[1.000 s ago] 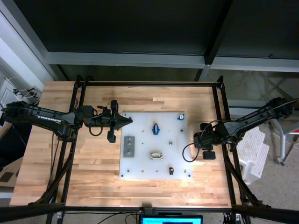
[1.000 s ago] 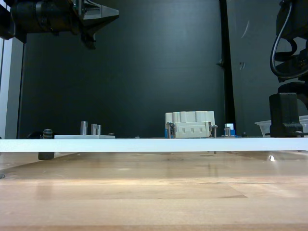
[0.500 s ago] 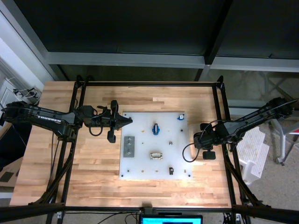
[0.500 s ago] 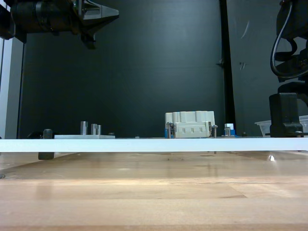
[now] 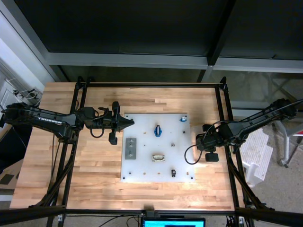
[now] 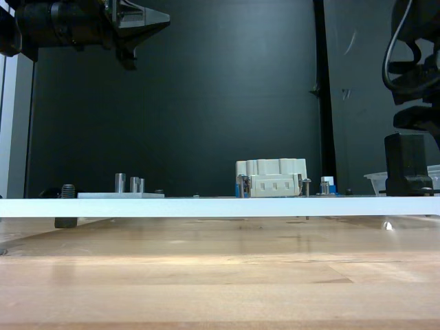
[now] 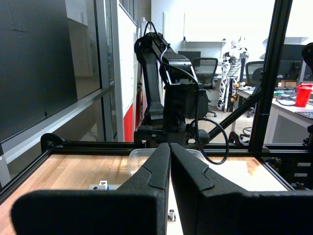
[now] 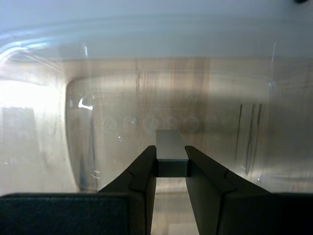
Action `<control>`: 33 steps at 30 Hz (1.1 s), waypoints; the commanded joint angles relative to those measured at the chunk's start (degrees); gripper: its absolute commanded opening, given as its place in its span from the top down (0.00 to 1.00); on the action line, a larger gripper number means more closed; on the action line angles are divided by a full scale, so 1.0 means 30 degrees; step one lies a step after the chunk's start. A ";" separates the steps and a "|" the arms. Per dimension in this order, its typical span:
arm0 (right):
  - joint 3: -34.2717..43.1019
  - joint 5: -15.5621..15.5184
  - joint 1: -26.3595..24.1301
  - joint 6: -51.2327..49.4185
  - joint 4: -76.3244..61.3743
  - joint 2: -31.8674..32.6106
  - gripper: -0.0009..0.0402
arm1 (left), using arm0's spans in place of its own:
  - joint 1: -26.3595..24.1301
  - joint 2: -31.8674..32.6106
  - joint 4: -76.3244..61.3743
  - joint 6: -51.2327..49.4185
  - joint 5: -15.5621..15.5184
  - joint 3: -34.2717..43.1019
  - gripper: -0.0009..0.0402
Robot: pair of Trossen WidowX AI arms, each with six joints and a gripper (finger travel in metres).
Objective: Pick the 16mm bar and install on taskboard
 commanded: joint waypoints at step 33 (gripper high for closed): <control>0.5158 -0.0051 0.2688 0.2499 -0.3315 0.0947 0.98 | 0.0007 0.0007 0.0007 0.0007 0.0007 0.0000 0.98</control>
